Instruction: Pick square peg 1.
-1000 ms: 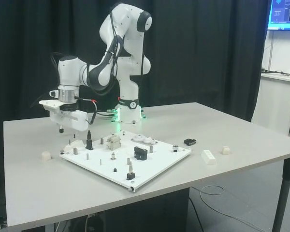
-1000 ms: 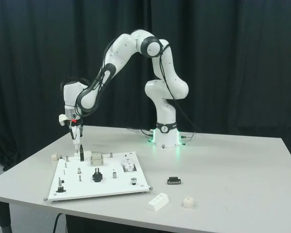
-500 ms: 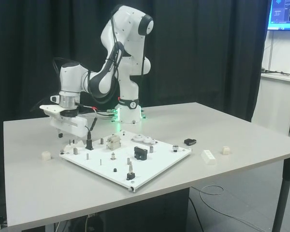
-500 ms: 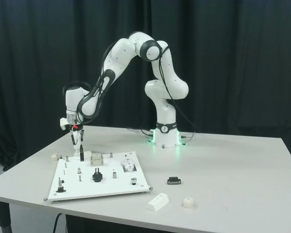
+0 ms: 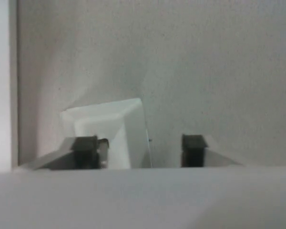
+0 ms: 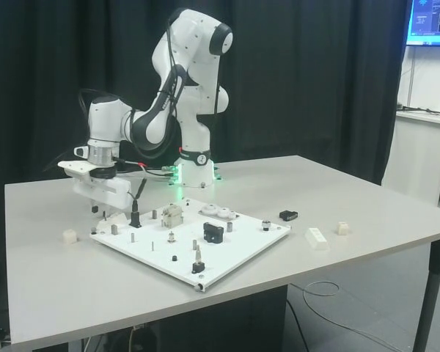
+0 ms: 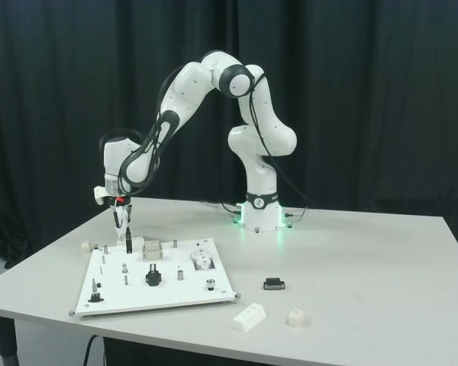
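Observation:
In the wrist view a white square peg (image 5: 115, 130) stands on the grey table between my open gripper's (image 5: 140, 145) two black fingertips (image 5: 86, 143). It sits closer to one fingertip than the other, and neither touches it. In the first room view the gripper (image 6: 101, 210) hangs low at the far left corner of the white board (image 6: 242, 246), with the peg (image 6: 117, 218) just showing beside it. The second room view shows the gripper (image 7: 120, 227) down near the board's (image 7: 175, 293) back left corner; the peg is hidden there.
A small white cube (image 6: 70, 235) lies on the table left of the board. A black upright post (image 6: 135, 218) and a grey block (image 6: 173, 215) stand close to the gripper. A black connector (image 6: 288, 215) and two white blocks (image 6: 316, 237) lie to the right.
The arm has brought the gripper down and slightly back toward the board's far left corner; its fingertips now hang just above the table on either side of the peg.

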Action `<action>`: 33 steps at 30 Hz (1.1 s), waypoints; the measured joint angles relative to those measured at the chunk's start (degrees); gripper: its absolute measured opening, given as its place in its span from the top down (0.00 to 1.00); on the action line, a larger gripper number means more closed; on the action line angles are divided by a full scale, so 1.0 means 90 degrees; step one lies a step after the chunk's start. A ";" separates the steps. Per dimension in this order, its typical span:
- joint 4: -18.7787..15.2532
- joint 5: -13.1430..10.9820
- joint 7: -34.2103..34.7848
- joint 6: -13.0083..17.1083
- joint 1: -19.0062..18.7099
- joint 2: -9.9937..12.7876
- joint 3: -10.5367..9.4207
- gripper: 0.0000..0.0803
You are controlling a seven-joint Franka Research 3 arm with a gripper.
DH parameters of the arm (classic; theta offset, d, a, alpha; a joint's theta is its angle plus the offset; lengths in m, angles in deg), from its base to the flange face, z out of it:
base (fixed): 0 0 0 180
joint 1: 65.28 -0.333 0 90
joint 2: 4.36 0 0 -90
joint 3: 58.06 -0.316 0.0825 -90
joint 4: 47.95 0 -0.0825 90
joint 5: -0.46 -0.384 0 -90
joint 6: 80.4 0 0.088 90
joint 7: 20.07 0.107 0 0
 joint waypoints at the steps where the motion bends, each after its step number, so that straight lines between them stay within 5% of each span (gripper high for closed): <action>1: 0.0000 -0.0020 -0.0046 -0.0004 0.0001 0.0000 0.0000 0.54; 6: 0.0000 -0.0143 -0.0211 -0.0019 0.0005 0.0000 0.0000 0.54; 7: 0.0000 -0.0165 -0.0245 -0.0021 0.0005 0.0000 0.0000 0.78; 12: 0.0007 -0.0233 -0.0335 -0.0034 0.0005 0.0000 0.0000 0.78; 13: 0.0009 -0.0246 -0.0338 -0.0034 0.0005 0.0000 0.0000 0.94; 23: 0.0085 -0.0273 -0.0346 -0.0051 0.0009 -0.0074 0.0048 0.96; 33: 0.0111 -0.0202 -0.0347 -0.0508 0.0008 -0.0558 0.0301 0.96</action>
